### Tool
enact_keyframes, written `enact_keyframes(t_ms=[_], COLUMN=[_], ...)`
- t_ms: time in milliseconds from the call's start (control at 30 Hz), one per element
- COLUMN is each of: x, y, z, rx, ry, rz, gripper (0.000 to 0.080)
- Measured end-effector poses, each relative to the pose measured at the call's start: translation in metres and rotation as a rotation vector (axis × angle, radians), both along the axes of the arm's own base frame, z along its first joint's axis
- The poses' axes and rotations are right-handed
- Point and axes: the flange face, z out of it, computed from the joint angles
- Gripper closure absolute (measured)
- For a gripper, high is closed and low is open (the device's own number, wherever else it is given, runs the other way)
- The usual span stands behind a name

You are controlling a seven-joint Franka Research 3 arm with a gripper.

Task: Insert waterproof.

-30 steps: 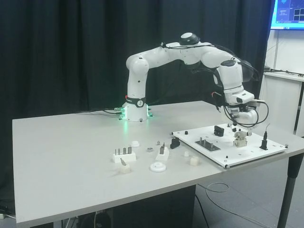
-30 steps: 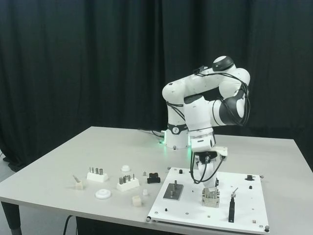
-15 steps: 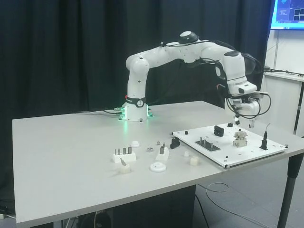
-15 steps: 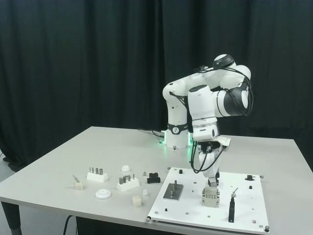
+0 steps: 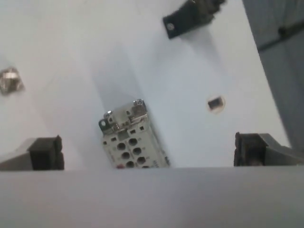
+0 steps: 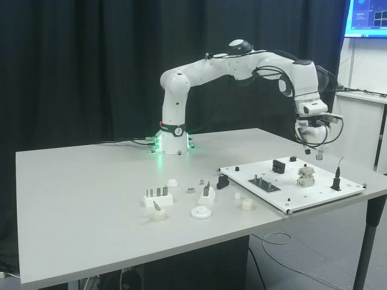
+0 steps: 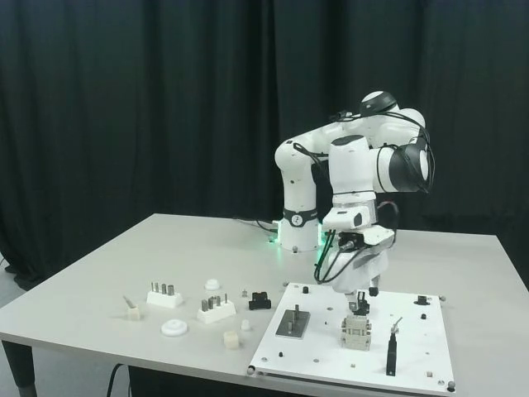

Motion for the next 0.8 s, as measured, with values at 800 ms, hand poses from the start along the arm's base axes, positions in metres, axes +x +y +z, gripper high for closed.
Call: enact_keyframes(t_ms=[800], x=[-0.007], y=[0.019], z=[-0.012], rx=[0.053], ry=[0.103], rz=[-0.530], gripper=[0.0003])
